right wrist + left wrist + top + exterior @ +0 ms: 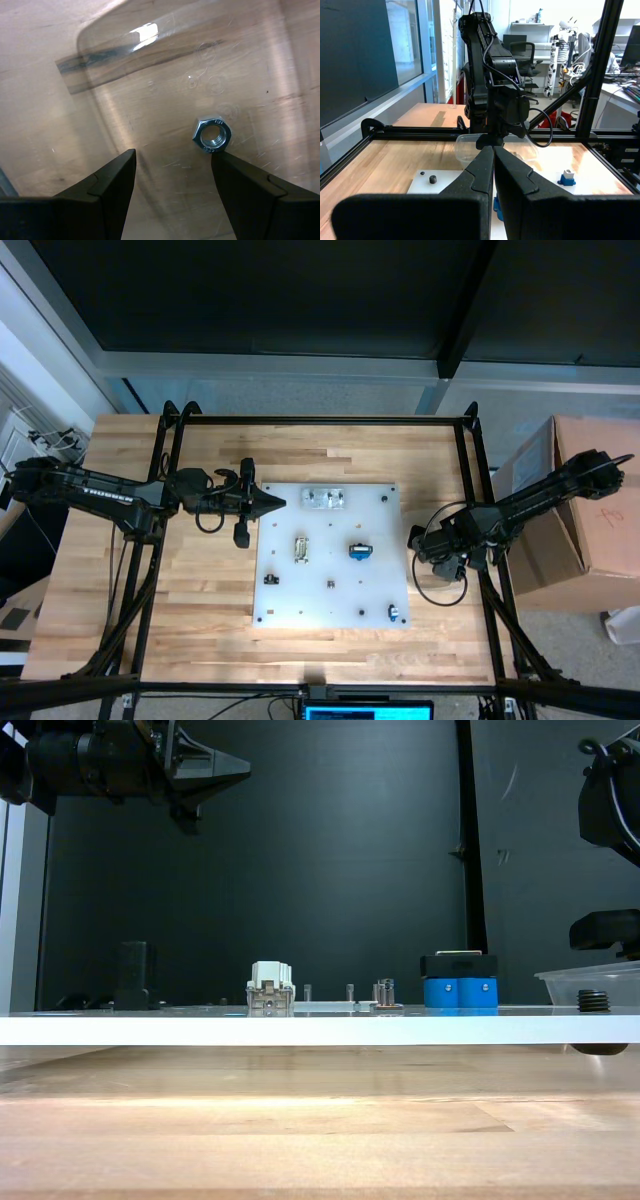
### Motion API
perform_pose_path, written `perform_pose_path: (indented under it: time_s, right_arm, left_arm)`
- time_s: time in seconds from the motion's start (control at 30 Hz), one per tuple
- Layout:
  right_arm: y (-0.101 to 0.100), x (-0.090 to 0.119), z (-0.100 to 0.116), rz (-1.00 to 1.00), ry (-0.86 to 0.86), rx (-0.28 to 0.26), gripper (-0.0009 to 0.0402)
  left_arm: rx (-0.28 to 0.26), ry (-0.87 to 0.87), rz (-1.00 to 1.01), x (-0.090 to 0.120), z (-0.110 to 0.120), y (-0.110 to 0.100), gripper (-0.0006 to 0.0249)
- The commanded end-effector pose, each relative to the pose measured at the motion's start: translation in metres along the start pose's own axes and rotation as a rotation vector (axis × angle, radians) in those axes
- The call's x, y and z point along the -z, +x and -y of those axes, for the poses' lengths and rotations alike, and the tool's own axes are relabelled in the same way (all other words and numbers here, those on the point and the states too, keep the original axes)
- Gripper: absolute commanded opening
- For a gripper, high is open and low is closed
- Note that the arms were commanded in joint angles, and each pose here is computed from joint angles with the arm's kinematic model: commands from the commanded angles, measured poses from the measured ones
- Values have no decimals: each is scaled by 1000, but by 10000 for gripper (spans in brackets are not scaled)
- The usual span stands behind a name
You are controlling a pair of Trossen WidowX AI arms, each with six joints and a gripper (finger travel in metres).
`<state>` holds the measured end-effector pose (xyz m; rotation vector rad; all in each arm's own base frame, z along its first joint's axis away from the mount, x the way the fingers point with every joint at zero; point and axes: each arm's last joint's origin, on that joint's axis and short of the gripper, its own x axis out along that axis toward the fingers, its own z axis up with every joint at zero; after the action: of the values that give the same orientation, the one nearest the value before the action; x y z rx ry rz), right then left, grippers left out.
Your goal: Pick the M12 nut and place it on its threads and fasten
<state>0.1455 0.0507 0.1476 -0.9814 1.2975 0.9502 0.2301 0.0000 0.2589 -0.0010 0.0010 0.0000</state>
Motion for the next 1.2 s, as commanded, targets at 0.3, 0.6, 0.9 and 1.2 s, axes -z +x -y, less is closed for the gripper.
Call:
perform_pose_path:
  time_s: [0.3, 0.6, 0.9, 1.2]
  right_arm:
    - [0, -1, 1, 5, 1, 7, 67]
    - [-1, -1, 2, 9, 1, 14, 9]
    - [-27, -6, 8, 10, 1, 16, 2]
    - [-83, -11, 15, 6, -8, 12, 2]
  left_arm:
    - [0, 0, 0, 0, 0, 0, 0]
    - [0, 0, 0, 0, 0, 0, 0]
    - [0, 0, 0, 0, 0, 0, 0]
    - [0, 0, 0, 0, 0, 0, 0]
